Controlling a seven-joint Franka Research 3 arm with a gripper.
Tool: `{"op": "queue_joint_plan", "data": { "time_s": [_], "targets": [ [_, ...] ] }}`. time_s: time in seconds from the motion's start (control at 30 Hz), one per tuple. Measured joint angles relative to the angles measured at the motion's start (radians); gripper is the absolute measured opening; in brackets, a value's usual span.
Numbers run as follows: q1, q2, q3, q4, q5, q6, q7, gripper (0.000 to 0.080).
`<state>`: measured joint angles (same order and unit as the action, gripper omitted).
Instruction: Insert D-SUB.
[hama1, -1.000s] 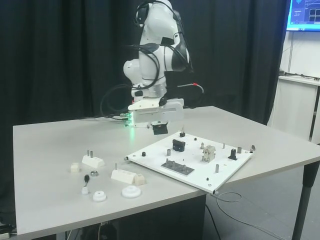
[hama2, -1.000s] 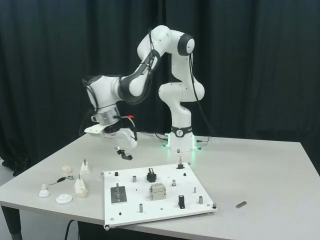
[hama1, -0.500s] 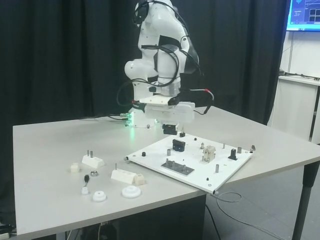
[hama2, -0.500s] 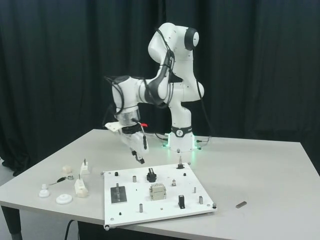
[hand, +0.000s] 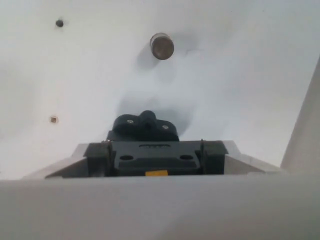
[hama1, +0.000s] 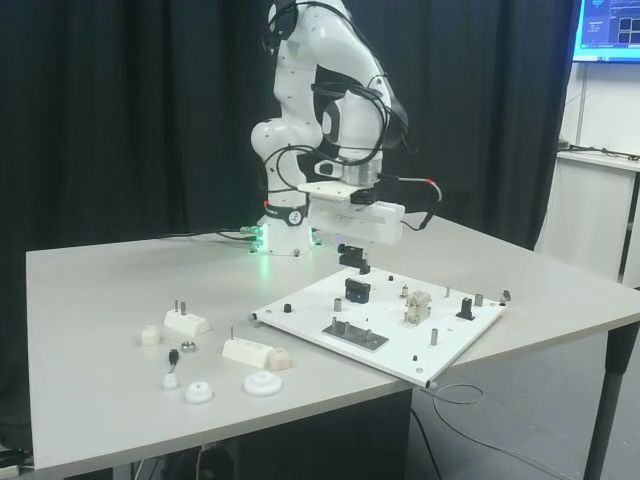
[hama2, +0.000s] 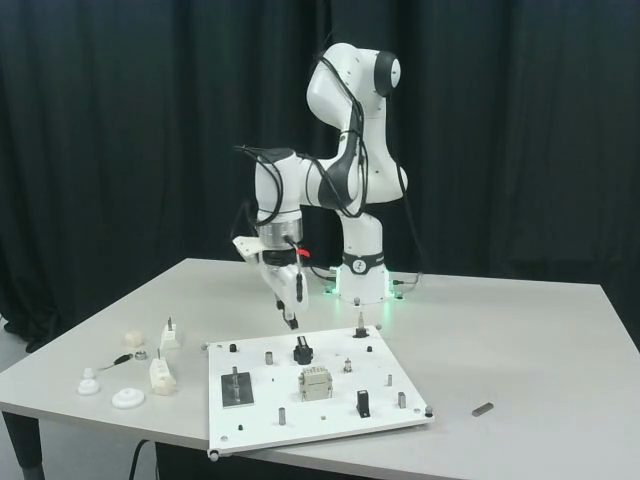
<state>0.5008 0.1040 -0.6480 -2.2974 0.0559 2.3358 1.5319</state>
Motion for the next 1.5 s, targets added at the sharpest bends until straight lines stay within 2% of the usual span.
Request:
{"op": "queue_joint_plan", "data": {
  "time_s": [0.4,0.7,1.07,1.5],
  "targets": [
    [0.019,-0.028,0.002,-0.072,-0.068,0.1,0.15,0.0378],
    [0.03,-0.05,0.003,-0.124,-0.091,0.15,0.204,0.0378],
    [0.036,-0.067,0.025,-0.166,-0.12,0.172,0.274,0.0378],
    [0.036,-0.067,0.049,-0.174,-0.173,0.172,0.365,0.0378]
  ]
}}
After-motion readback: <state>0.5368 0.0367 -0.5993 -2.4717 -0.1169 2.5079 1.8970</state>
